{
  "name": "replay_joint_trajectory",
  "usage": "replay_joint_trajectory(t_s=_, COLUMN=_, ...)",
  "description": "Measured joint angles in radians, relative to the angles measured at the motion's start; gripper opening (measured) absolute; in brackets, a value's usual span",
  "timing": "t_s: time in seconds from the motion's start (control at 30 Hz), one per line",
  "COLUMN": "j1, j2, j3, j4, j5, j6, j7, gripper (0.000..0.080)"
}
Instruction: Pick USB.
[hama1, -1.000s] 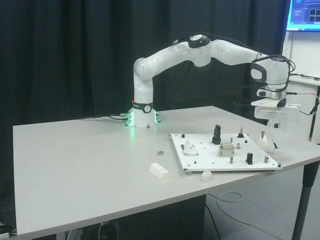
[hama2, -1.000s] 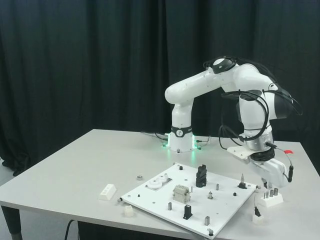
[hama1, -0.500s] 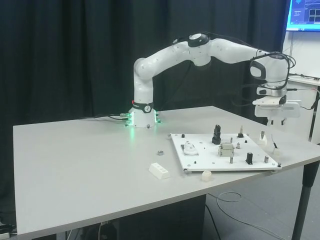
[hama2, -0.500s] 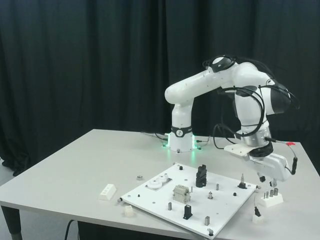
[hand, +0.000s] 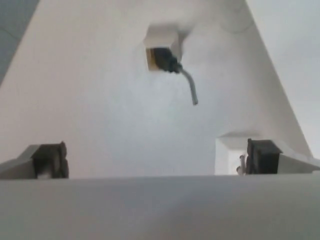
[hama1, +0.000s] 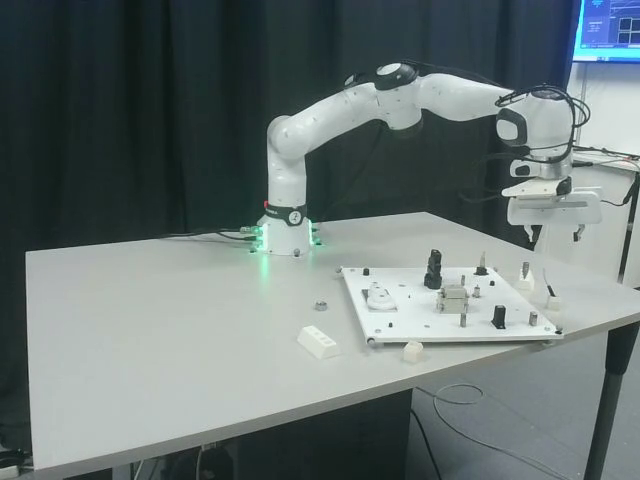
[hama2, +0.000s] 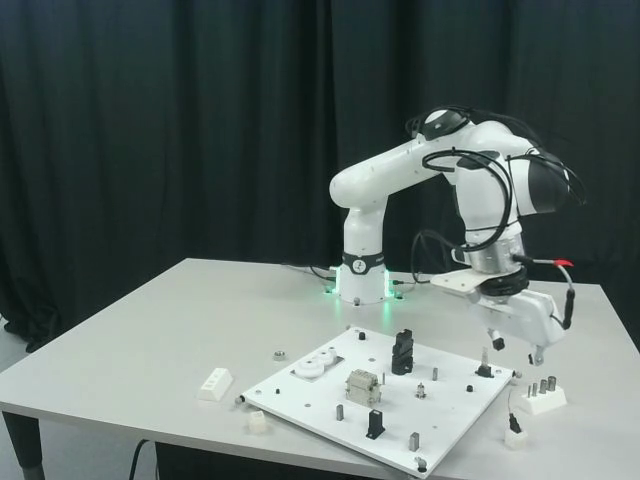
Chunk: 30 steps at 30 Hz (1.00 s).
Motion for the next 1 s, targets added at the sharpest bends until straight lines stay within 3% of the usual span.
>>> replay_joint_trajectory(t_s=0.5, j1=0.015, j2=-0.013, j3=0.002, j4=-0.049, j5=-0.002, j6=0.062, j7=0.030, gripper=0.0800)
replay_joint_trajectory(t_s=1.0, j1=0.033, j2=-0.023, j3=0.073, j4=-0.067, j5=-0.002, j6=0.162, j7=0.083, gripper=0.0800)
